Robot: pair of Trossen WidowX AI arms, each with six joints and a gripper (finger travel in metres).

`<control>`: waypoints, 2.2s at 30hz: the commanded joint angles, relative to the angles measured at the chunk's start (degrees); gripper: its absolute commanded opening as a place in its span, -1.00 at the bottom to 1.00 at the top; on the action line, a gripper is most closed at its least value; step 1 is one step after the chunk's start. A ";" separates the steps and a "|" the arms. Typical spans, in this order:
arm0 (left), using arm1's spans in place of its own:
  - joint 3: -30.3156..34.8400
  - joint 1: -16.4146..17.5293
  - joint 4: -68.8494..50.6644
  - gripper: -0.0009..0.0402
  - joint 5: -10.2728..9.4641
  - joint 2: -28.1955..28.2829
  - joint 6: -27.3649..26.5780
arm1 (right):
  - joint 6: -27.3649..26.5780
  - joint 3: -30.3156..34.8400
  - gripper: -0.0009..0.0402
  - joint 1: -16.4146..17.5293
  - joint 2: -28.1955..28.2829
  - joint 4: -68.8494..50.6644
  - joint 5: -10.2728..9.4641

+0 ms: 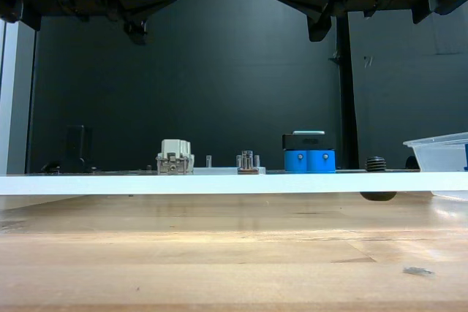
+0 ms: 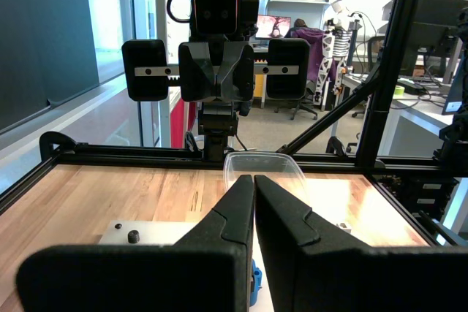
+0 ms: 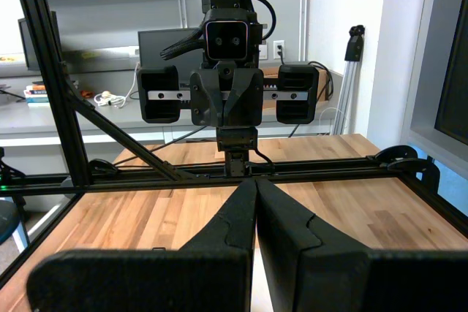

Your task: Pick the M12 fastener and fasten on the M12 threads

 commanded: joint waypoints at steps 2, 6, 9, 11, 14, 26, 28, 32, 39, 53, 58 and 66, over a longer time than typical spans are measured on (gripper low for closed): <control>0.02 0.02 0.02 -0.96 0.00 0.00 0.02 | 0.42 0.02 -0.96 0.02 0.00 0.02 0.02; 0.02 0.02 0.02 -0.96 0.00 0.00 0.02 | 0.42 0.02 -0.96 0.02 0.00 0.00 0.02; 0.02 0.02 0.02 -0.96 0.00 0.00 0.00 | 0.39 0.02 -0.96 0.02 0.00 0.02 0.02; 0.02 0.00 0.02 -0.96 0.00 0.00 0.02 | 0.39 0.02 -0.96 0.02 0.00 0.07 0.02; 0.02 0.02 0.02 -0.96 0.00 0.00 0.00 | 0.42 0.02 -0.96 0.02 0.00 0.07 0.02; 0.02 0.02 0.02 -0.96 0.02 0.00 0.02 | -2.08 5.77 -0.96 0.42 -1.22 -18.47 -0.07; 0.02 0.02 0.02 -0.96 0.00 0.00 0.02 | -3.65 8.66 -0.96 0.68 -1.27 -26.75 -0.09; 0.02 0.02 0.02 -0.96 0.02 0.00 0.00 | -6.62 14.21 -0.96 1.46 -0.52 -41.90 -0.02; 0.02 0.02 0.02 -0.96 0.00 0.00 0.02 | -8.85 22.23 -0.96 3.54 1.25 -62.60 -0.02; 0.02 0.02 0.02 -0.96 0.00 0.00 0.02 | -12.41 30.03 -0.96 10.12 6.10 -91.47 -0.52; 0.02 0.02 0.04 -0.96 0.00 0.00 0.02 | -13.11 33.14 -0.96 14.67 9.51 -100.21 -0.48; 0.02 0.02 0.02 -0.96 0.00 0.00 0.02 | -13.09 33.90 -0.96 21.51 12.35 -102.99 -0.48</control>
